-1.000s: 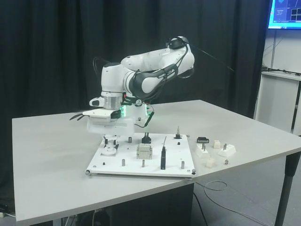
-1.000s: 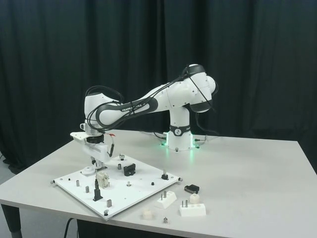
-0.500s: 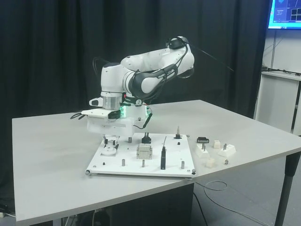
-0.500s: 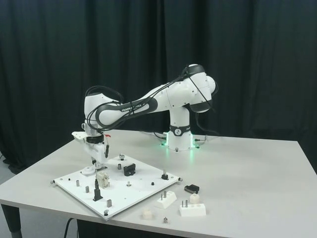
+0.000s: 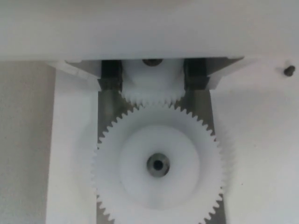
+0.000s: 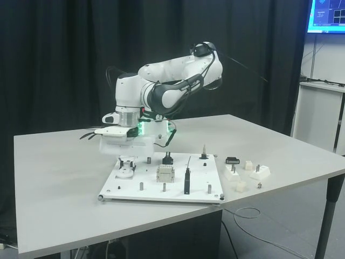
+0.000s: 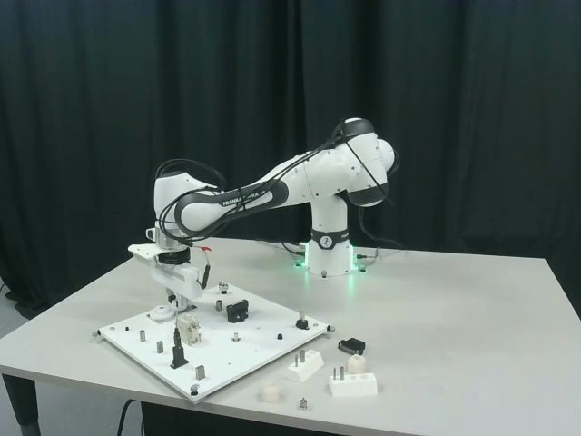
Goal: Insert medium gear.
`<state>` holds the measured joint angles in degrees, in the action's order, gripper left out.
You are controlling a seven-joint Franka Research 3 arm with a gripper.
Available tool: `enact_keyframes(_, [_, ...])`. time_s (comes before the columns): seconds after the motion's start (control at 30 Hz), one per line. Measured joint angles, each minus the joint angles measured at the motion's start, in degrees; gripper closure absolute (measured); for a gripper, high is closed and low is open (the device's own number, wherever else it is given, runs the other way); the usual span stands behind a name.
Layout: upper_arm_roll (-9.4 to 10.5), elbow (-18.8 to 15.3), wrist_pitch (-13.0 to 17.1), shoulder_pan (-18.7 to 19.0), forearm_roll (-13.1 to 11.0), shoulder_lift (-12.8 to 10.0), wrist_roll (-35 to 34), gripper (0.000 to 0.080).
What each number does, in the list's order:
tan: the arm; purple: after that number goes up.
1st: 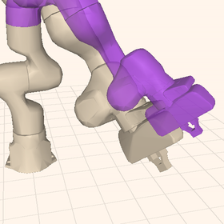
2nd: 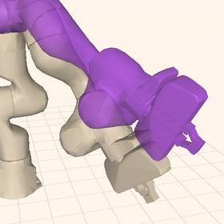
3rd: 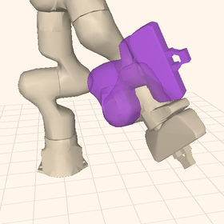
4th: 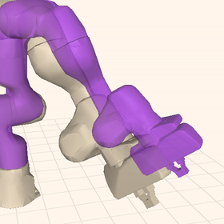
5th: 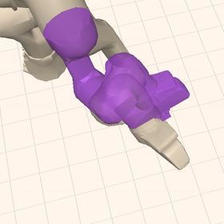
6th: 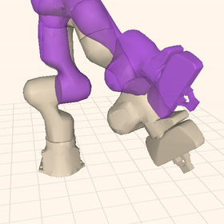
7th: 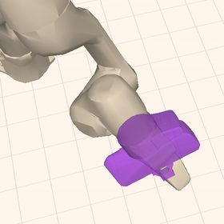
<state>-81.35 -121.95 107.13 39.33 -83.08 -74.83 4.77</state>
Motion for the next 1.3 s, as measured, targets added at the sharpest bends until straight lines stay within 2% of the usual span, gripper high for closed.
enact_keyframes(0.97, [-0.09, 0.0, -0.1, -0.1, -0.2, 0.0, -6.2, 0.0519])
enact_keyframes(1.17, [-1.38, 0.7, -0.4, 0.2, 0.8, 0.0, -6.4, 0.0519])
enact_keyframes(1.2, [-1.72, 0.9, -0.7, 0.3, 0.9, 0.0, -6.5, 0.0195])
enact_keyframes(1.3, [-2.76, 1.3, -2.2, 0.7, 1.0, 0.1, -7.4, 0.0195])
